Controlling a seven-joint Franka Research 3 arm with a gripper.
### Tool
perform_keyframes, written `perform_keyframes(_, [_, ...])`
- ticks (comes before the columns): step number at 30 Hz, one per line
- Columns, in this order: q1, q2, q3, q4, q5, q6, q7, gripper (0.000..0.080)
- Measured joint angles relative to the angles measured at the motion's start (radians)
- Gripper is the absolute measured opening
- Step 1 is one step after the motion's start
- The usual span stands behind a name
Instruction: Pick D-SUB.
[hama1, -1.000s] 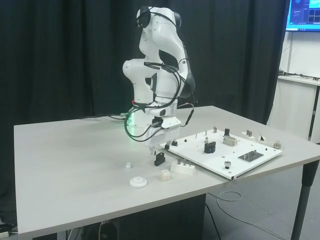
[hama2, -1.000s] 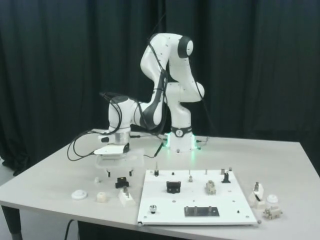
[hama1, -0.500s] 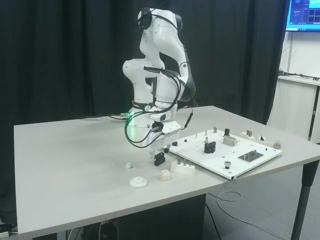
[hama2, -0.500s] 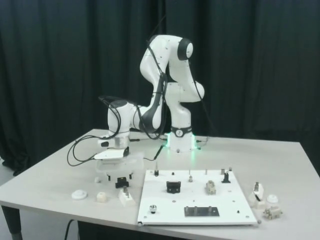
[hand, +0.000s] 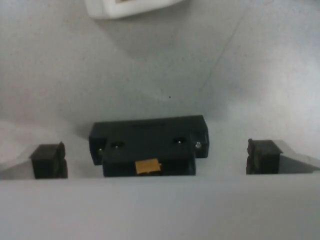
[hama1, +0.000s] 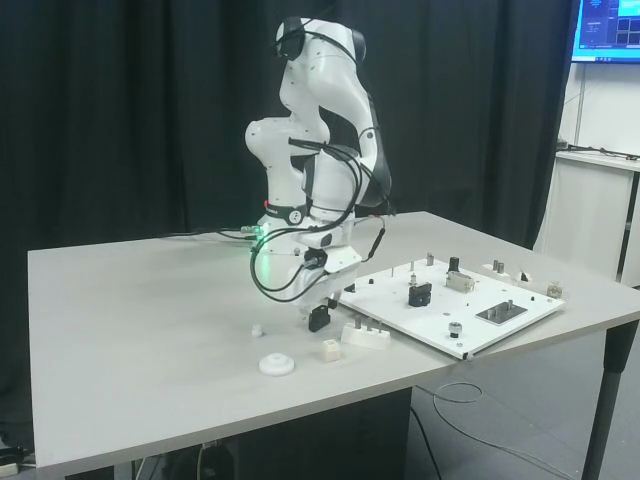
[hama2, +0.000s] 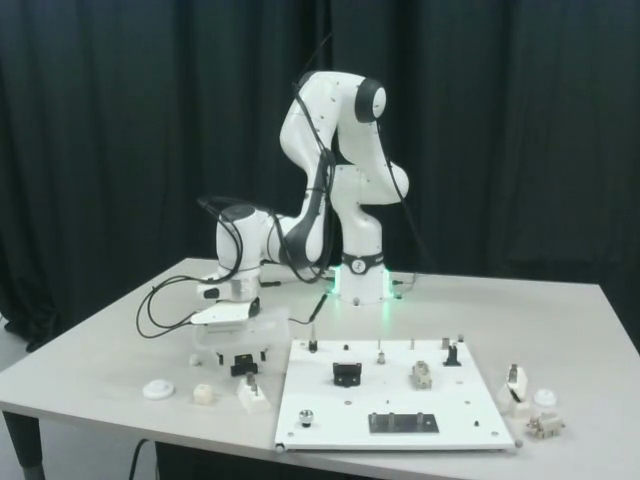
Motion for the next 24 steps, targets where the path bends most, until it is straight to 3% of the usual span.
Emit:
perform_keyframes(6, [0.000,0.005,0.004,0.000,0.000,0.000,-0.003,0.0800])
perform_keyframes(7, [0.000,0.005,0.004,0.000,0.000,0.000,-0.003,0.0699])
perform_keyframes(15, [0.000,0.005,0.009,0.004,0.007,0.000,-0.003,0.0699])
perform_keyframes(16, [0.000,0.005,0.010,0.005,0.009,0.000,-0.003,0.0378])
perform_keyframes(24, [0.001,0.004,0.011,0.009,0.017,-0.012,-0.003,0.0378])
